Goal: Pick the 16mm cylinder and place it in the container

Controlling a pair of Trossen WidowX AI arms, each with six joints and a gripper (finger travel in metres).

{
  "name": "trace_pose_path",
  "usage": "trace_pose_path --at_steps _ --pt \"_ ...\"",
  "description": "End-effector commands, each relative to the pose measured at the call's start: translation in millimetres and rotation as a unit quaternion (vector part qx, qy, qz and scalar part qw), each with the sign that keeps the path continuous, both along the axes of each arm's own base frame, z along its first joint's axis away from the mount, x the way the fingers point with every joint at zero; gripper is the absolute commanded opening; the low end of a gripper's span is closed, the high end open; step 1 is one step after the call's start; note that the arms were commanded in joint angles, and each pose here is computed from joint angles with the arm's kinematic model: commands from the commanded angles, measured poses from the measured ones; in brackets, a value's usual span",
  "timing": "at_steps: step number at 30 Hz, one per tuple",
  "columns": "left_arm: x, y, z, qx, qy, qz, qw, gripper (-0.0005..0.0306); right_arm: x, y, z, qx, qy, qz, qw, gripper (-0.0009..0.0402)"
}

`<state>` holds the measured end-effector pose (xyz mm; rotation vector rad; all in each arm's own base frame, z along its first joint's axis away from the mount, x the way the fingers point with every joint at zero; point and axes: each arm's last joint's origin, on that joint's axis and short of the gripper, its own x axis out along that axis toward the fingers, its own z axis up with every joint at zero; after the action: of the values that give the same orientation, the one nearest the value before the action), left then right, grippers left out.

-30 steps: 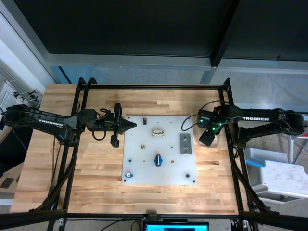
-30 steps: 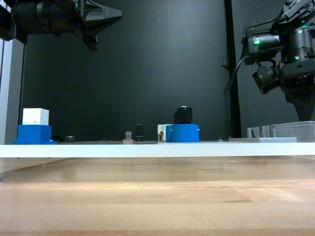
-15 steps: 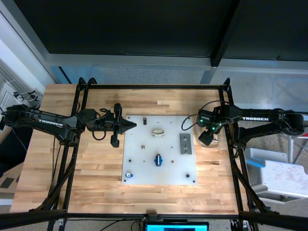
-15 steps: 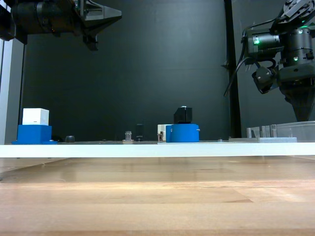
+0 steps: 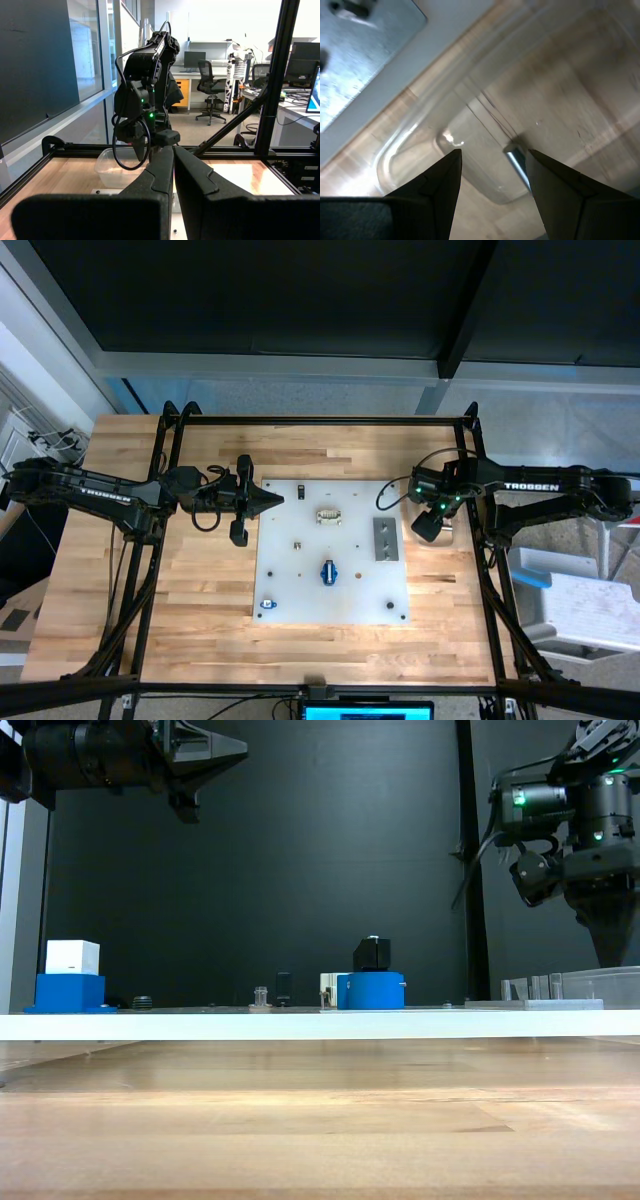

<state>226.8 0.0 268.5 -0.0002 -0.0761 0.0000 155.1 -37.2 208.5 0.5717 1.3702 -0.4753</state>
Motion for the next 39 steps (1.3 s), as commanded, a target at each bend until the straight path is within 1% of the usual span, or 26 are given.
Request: trace_pose_path --at_steps 1,6,39 --pt "0.0 0.0 0.2 0.000 0.000 0.000 1.000 0.0000 2.9 -0.7 6.6 -0.003 -0.012 0.002 1.000 0.0176" --pt "0.1 0.0 0.1 0.000 0.000 0.000 1.000 0.0000 4.5 -1.1 10.5 -0.004 -0.019 0.001 1.000 0.0177" --pt "0.0 0.0 0.2 0.000 0.000 0.000 1.000 0.0000 2.9 -0.7 10.2 -0.002 -0.010 0.000 1.000 0.0177"
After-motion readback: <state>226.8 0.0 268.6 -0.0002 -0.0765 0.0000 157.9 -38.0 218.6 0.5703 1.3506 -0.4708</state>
